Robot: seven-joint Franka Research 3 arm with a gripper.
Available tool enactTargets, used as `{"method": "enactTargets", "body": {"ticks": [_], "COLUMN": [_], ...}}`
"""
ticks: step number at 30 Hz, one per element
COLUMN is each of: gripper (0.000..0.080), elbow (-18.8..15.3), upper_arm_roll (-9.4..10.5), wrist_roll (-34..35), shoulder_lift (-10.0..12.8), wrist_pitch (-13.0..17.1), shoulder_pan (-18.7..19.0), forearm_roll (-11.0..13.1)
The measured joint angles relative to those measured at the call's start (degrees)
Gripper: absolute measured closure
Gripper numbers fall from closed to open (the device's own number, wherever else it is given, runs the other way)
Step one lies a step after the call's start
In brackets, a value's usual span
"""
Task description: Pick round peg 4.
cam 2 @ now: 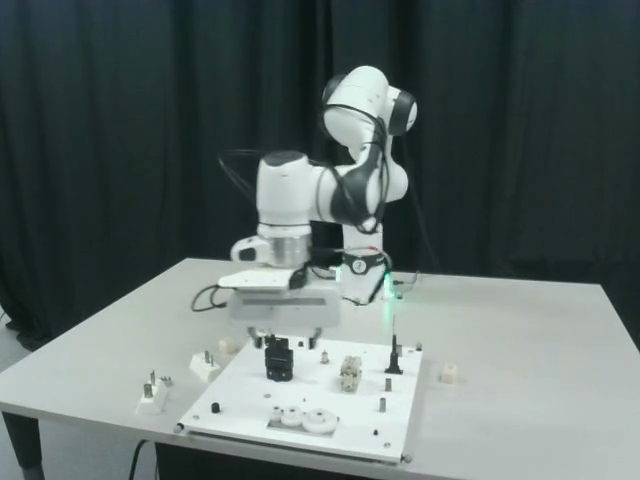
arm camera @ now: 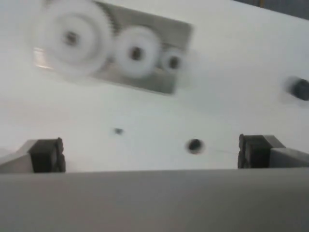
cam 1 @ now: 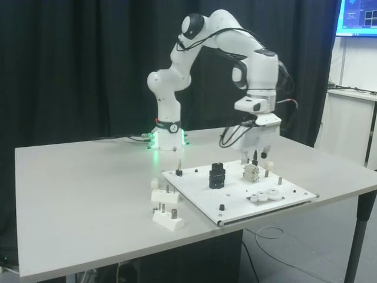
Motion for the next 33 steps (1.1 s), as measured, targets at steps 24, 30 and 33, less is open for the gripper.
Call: {"method": "enactTargets", "body": {"ticks": [24,30,33], "gripper": [0.0003,0.0003,0.0003], "elbow": [0.25,0.17,0.15], "upper_arm_roll": [-0.07,0.02,0.15], "wrist_roll": [-14.96,-17.28,-18.05], "shoulder_lift": [-0.08,0.14,0.52], "wrist_pitch": [-0.78,-0.5,0.09], "shoulder_pan": [-11.3,-13.34,-14.32], "forearm_roll": [0.03,0.19,0.3]}}
